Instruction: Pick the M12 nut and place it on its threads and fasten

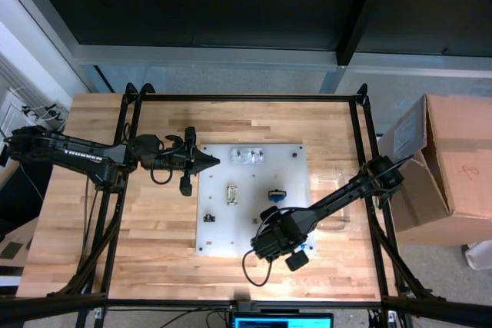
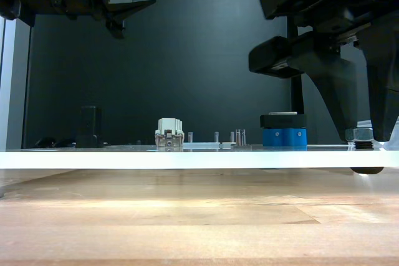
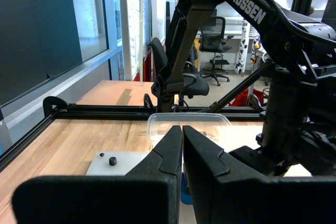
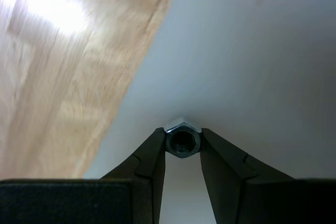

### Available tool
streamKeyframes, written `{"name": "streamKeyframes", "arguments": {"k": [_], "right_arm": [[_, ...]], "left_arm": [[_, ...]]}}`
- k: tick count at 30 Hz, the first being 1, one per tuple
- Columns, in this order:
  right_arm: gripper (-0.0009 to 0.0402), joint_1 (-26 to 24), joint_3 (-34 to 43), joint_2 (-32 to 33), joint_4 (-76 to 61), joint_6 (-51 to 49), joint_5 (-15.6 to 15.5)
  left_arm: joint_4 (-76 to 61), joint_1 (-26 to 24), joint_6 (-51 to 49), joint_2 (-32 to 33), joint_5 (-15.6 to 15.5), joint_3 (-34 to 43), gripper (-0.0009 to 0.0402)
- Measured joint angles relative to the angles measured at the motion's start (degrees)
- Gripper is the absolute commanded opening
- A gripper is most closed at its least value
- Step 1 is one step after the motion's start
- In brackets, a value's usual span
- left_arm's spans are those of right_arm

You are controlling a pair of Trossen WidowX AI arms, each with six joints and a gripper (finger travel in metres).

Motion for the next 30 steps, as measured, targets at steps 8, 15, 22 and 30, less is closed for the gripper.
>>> {"name": "streamKeyframes", "arguments": {"k": [8, 15, 22, 30], "right_arm": [[0.002, 0.0, -0.02, 0.0, -0.15, 22.03, 0.07], [0.002, 0.0, -0.79, -0.07, 0.31, 49.16, 0.13], [0.002, 0.0, -0.92, -0.09, 0.17, 72.91, 0.24], [0.002, 0.02, -0.96, -0.07, 0.22, 96.74, 0.42]], "left_arm": [[0.02, 0.0, 0.02, 0.0, 0.0, 0.02, 0.0], [0.0, 0.0, 0.0, 0.0, 0.0, 0.0, 0.0], [0.0, 0.0, 0.02, 0.0, -0.02, 0.02, 0.0], [0.0, 0.0, 0.02, 0.0, 0.0, 0.02, 0.0]]}}
